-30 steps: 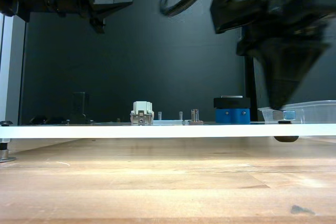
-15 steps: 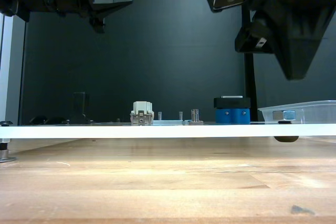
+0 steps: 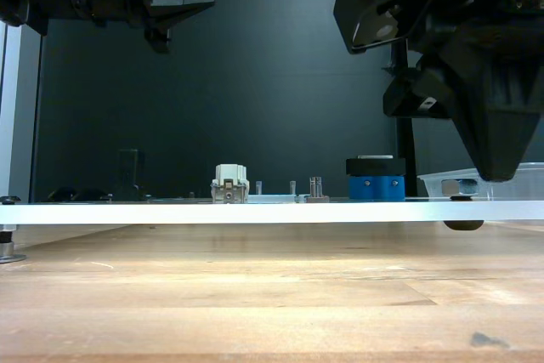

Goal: Unfasten the M12 fastener and place in the container

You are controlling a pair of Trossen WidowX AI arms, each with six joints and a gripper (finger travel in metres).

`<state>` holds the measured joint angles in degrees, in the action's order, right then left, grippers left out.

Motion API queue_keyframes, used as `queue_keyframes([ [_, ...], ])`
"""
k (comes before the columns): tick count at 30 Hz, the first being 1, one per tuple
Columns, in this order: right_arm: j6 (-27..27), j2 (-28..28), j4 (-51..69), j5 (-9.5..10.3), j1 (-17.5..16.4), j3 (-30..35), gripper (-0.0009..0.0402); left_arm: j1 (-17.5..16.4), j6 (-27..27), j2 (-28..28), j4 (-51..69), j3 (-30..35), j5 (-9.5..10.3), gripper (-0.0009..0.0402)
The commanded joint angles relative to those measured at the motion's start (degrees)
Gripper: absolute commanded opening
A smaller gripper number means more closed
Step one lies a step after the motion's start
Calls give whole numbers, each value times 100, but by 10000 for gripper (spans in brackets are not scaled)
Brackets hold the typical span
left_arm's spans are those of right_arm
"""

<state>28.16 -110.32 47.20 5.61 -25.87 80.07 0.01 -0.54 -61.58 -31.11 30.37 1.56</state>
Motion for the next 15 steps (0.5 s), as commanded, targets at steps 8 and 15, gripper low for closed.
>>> queue_keyframes([
  [8,11,-7,11,-210,4,-79,0,0,0,-2,-2,0,0,0],
  [15,98,-4,74,-306,7,-83,0,0,0,-2,-4,0,0,0],
])
